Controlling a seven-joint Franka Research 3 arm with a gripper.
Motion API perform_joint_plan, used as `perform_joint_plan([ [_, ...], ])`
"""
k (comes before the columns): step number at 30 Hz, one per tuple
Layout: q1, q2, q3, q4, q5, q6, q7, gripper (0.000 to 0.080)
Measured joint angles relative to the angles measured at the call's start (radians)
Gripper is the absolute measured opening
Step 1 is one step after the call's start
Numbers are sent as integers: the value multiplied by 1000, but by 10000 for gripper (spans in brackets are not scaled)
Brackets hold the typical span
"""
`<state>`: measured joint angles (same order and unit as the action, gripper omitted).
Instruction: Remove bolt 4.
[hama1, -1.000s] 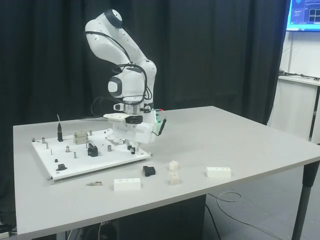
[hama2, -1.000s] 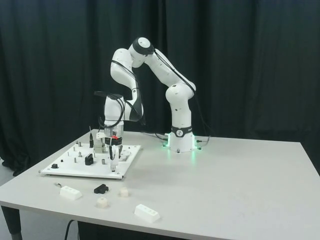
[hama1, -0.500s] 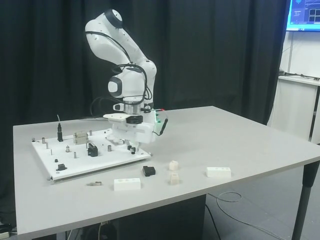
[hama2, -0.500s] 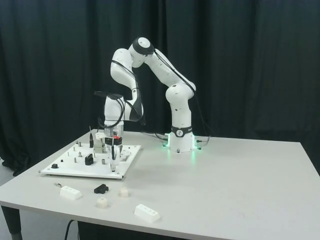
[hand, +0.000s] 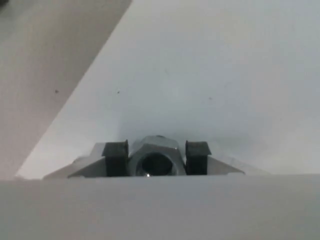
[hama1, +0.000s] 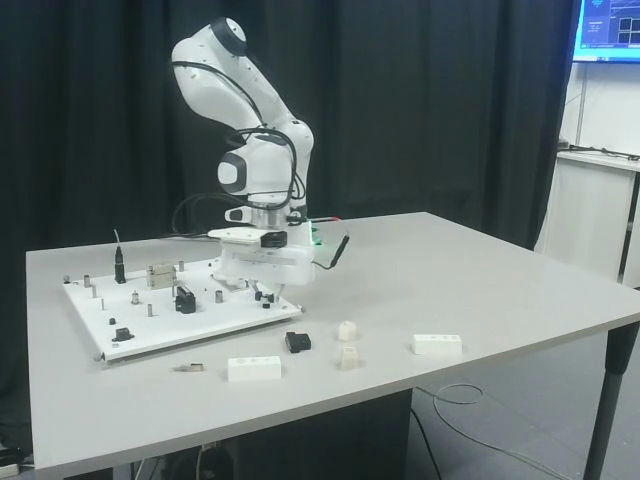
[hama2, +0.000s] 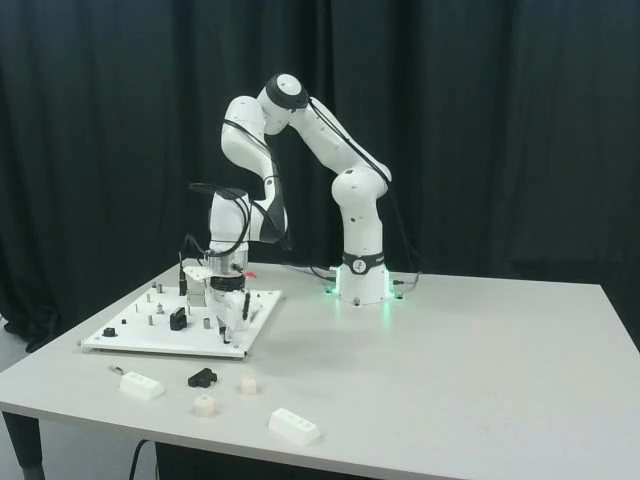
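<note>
Gripping a grey metal hex-headed bolt (hand: 156, 160), the two-fingered black-tipped gripper (hand: 155, 159) is standing narrow, its fingers (hand: 115, 158) pressing the head's opposite flats. The bolt is sitting upright near the close edge of the flat white assembly board (hama1: 160, 320), its long axis running straight up into the tool. Withdrawal, judging by this, calls for turning and lifting vertically. No containers are showing.

Even overhead room light, soft shadows under the arm (hama1: 245, 120), dark curtain backdrop, wrist view blurred close-up

Bolt (hand: 155, 159) between fingers (hand: 115, 157), over board (hand: 210, 80)
</note>
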<state>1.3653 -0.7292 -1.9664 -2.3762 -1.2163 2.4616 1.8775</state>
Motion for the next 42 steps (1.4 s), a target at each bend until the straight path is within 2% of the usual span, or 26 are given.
perform_joint_plan([
  [13, 2, 2, -1, 1, 6, -1, -354, 242],
  [22, 2, 0, -4, 6, 46, 1, -644, 242],
  [34, 2, -3, -7, 13, 89, 1, -1093, 242],
  [42, 3, -3, -6, 15, 105, -1, -1273, 242],
])
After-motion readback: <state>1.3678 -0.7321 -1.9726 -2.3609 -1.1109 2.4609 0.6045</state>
